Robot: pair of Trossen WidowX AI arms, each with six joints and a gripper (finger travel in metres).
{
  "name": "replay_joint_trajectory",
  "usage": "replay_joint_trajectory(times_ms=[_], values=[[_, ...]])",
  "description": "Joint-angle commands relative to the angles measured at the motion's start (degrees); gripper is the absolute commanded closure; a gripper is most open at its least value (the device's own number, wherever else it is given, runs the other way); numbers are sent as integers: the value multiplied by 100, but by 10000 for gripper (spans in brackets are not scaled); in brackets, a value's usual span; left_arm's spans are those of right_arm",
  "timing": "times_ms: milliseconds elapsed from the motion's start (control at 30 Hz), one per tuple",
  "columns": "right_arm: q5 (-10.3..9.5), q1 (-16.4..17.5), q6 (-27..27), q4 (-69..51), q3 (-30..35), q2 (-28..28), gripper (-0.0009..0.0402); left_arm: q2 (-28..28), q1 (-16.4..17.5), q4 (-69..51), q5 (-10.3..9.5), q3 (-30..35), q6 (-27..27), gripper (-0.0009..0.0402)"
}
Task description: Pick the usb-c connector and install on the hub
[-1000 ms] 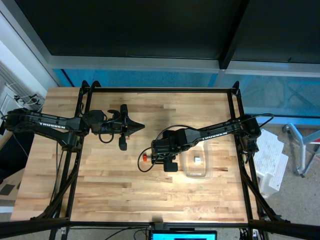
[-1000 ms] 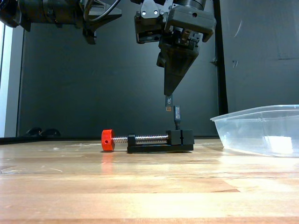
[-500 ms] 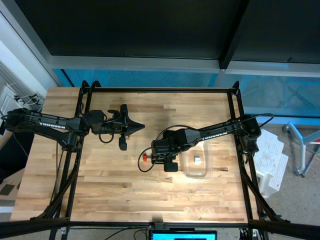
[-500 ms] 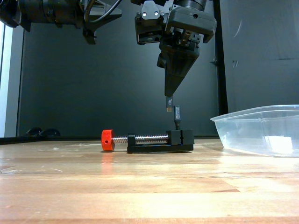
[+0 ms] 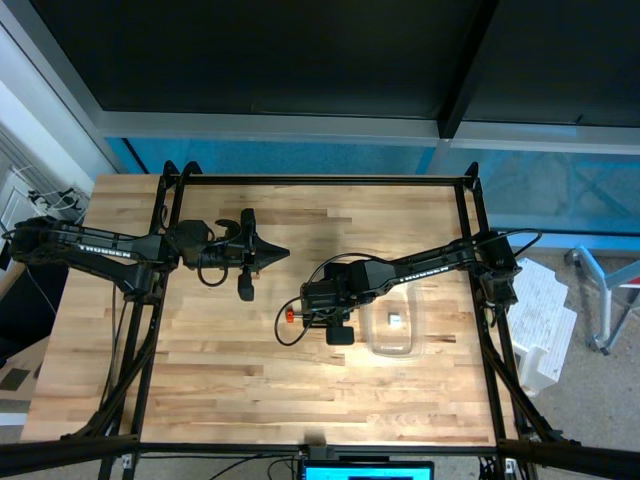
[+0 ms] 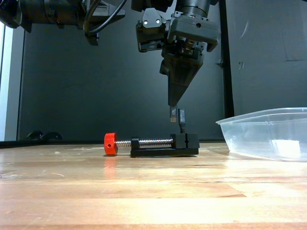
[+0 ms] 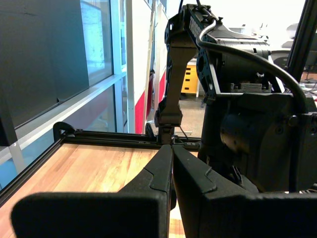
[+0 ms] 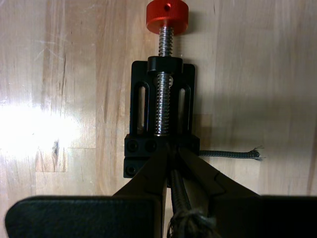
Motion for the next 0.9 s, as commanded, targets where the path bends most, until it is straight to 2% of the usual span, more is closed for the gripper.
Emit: replay_joint_trajectory(times_ms=[33,900], values=[[-4,2,-2,15,-2,61,393,2,2,0,2,0,2,393],[0,2,-4,109,-122,61,393,2,2,0,0,0,2,393]])
